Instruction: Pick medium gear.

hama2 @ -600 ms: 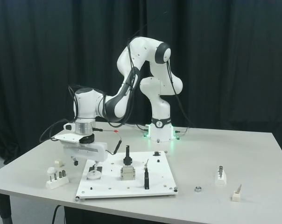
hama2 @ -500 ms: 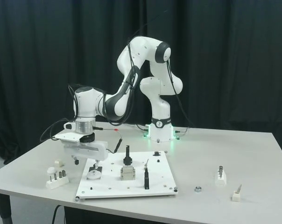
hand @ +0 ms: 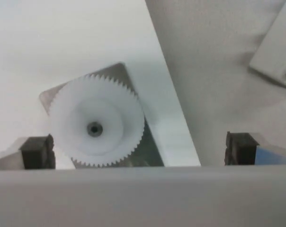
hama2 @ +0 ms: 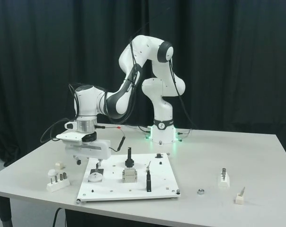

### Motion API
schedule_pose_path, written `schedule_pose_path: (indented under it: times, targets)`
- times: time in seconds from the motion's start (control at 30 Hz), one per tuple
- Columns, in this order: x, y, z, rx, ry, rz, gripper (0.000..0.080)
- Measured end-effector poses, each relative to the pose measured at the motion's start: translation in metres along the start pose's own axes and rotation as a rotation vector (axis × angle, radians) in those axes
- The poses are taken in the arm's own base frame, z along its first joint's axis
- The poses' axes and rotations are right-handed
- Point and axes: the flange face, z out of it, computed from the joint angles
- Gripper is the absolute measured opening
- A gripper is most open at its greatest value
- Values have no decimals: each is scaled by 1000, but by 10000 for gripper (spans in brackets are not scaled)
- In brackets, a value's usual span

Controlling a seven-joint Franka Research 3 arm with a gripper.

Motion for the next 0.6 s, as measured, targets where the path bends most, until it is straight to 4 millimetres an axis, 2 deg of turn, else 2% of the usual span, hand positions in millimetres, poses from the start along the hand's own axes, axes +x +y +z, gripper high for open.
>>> schedule_pose_path:
  times: [0.6]
  targets:
    - [6, 11, -3, -25, 11, -90, 800]
